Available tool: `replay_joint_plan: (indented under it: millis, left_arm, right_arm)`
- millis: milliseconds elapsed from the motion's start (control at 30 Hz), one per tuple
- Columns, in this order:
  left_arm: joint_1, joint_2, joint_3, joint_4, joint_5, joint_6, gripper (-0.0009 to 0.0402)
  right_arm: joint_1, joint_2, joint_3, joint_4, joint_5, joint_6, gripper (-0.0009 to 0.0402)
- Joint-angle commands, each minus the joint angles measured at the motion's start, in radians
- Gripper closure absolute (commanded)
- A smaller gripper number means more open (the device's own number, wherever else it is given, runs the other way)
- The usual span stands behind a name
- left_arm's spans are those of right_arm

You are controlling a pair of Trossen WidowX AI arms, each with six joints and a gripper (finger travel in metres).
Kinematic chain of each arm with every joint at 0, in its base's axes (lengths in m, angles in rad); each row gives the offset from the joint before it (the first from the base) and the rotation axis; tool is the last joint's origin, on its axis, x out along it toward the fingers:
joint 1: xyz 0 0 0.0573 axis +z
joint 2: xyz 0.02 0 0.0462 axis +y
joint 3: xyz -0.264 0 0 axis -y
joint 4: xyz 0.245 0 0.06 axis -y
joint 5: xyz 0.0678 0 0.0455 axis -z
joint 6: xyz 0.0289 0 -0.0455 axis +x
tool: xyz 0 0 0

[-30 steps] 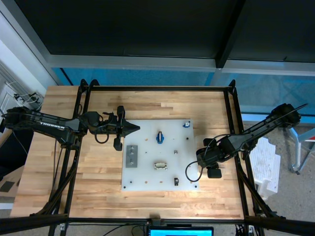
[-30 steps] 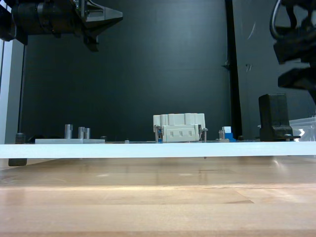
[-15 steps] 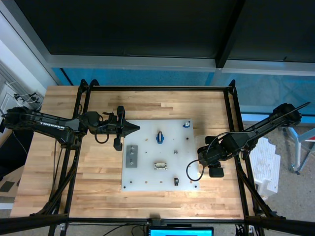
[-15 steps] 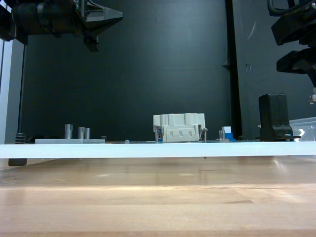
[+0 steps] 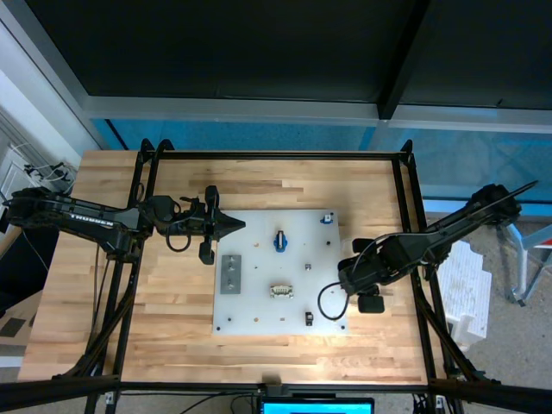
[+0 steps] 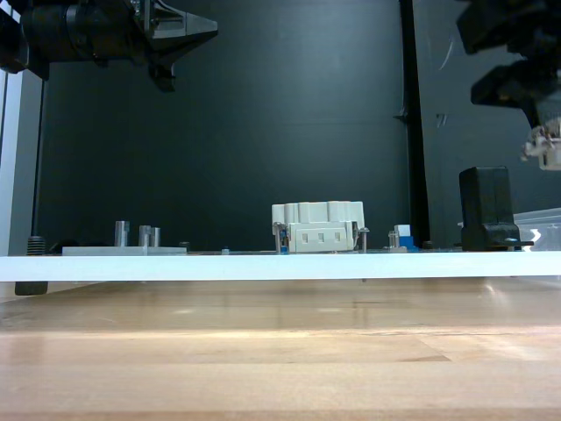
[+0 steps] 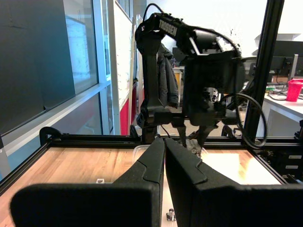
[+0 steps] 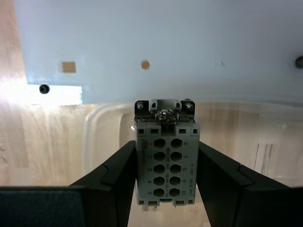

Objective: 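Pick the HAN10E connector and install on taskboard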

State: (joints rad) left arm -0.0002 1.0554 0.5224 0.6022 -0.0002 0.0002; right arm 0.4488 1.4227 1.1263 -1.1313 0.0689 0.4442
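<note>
— White board (image 5: 250, 306), high view: which arm is nearer?
— Right end effector (image 5: 345, 278), hanging right at the board's edge. Left end effector (image 5: 235, 226) sits parked off the far corner.
— Low view?
— Connector (image 6: 546, 151) hangs beneath the right one, carried inward and higher than a second ago. Beige socket (image 6: 317, 226) lies inward, below.
— Left wrist?
— Fingers (image 7: 149, 163) clenched, empty.
— Right wrist?
— Its fingers (image 8: 116, 168) grasp the connector's long sides, long axis running along them, board ahead.
</note>
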Motion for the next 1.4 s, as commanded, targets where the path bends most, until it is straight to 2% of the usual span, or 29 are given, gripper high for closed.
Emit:
replay_joint_plan:
  millis: [33, 333, 600, 1067, 1333, 1400]
  left_arm:
    - [0.0, 0.0, 0.0, 0.0, 0.0, 0.0, 0.0392]
    - [0.0, 0.0, 0.0, 0.0, 0.0, 0.0, 0.0392]
    - [0.0, 0.0, 0.0, 0.0, 0.0, 0.0, 0.0392]
    - [0.0, 0.0, 0.0, 0.0, 0.0, 0.0, 0.0392]
    - [0.0, 0.0, 0.0, 0.0, 0.0, 0.0, 0.0392]
    - [0.0, 0.0, 0.0, 0.0, 0.0, 0.0, 0.0392]
  right_arm:
    - [-0.018, 0.062, 0.08, -0.027, 0.002, 0.001, 0.0336]
    - [-0.071, 0.255, 0.283, -0.059, 0.001, -0.032, 0.0336]
    - [-0.091, 0.406, 0.456, -0.075, 0.003, -0.071, 0.0336]
    - [-0.13, 0.582, 0.673, -0.089, 0.002, -0.137, 0.0336]
    - [-0.149, 0.65, 0.74, -0.082, 0.003, -0.166, 0.0336]
    - [-0.151, 0.665, 0.761, -0.083, 0.012, -0.168, 0.0336]
